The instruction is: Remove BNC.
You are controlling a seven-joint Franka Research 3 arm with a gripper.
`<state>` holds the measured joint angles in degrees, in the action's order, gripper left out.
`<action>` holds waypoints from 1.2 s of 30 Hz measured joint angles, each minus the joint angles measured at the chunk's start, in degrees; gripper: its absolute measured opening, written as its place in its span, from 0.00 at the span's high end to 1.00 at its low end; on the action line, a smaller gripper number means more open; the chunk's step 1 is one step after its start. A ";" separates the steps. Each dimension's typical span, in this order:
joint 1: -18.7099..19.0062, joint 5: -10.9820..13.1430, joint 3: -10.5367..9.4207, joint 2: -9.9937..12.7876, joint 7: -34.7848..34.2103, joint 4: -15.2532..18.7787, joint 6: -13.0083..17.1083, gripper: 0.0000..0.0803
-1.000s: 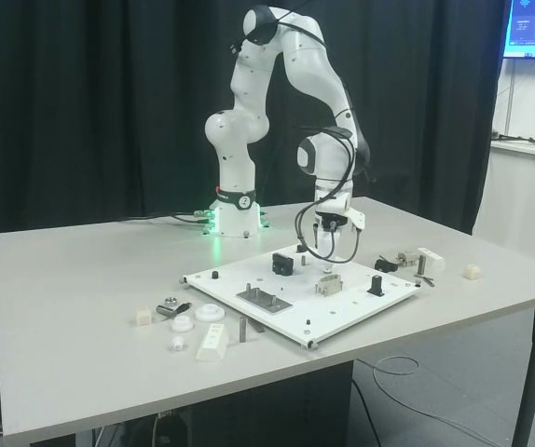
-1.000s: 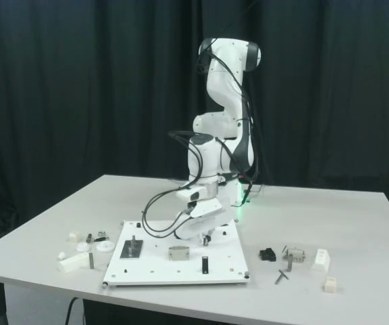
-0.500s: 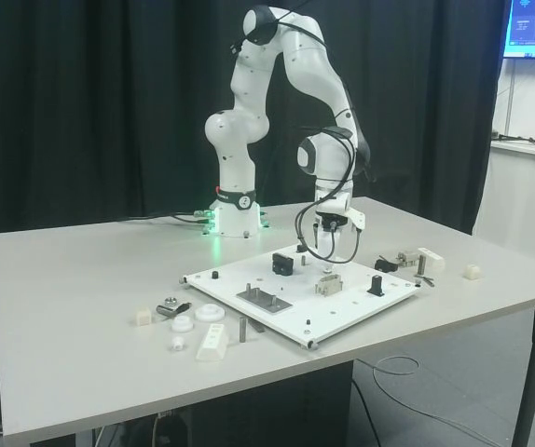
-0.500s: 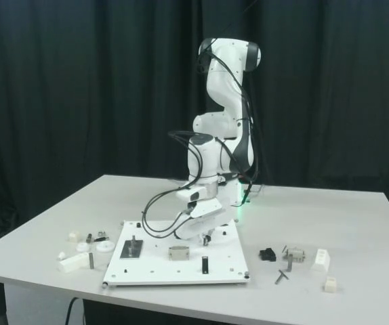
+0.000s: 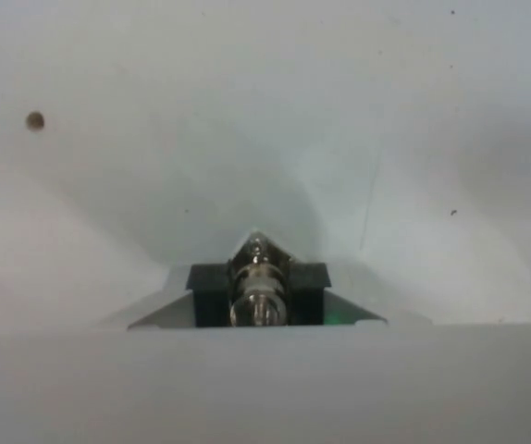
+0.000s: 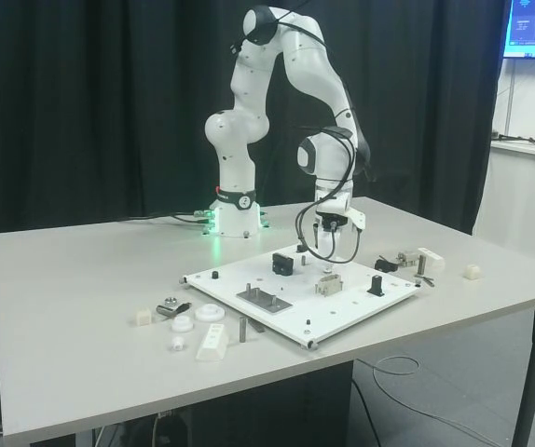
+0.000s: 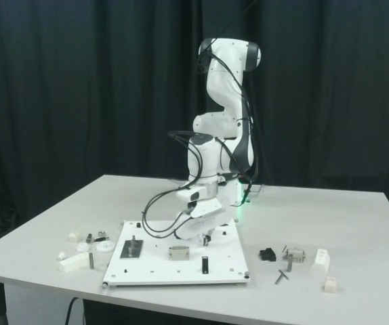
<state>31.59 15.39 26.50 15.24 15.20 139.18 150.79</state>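
The BNC connector (image 5: 258,291) is a short metal barrel standing in a black mount (image 5: 208,294) on the white board (image 5: 154,139), seen close up in the wrist view. My gripper (image 6: 330,255) hangs low over the far side of the white board (image 6: 342,312), directly by the connector, which the arm hides in both room views. In the second room view the gripper (image 7: 205,237) sits just above the board (image 7: 155,267). A white blurred band crosses the near edge of the wrist view below the connector.
On the board stand a black block (image 6: 282,264), a small grey metal part (image 6: 329,284), another black block (image 6: 377,285) and a grey plate with a peg (image 6: 264,299). Loose white gears and blocks (image 6: 198,324) lie left of it. Small parts (image 6: 417,261) lie to its right.
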 joint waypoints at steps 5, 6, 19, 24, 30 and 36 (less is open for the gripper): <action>-0.01 0.00 0.00 -0.02 0.98 -0.01 -0.04 0.85; -0.02 0.00 0.00 -0.02 1.49 -0.01 -0.07 0.85; -0.19 0.00 0.00 -0.02 12.03 -0.21 -0.60 0.85; -0.20 0.00 -0.01 -0.02 15.90 -0.22 -0.63 0.85; -0.22 0.00 -0.01 0.00 20.76 -0.26 -0.70 0.85; -0.23 0.00 -0.01 0.01 22.95 -0.30 -0.79 0.85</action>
<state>31.36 15.39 26.49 15.25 38.15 138.88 150.00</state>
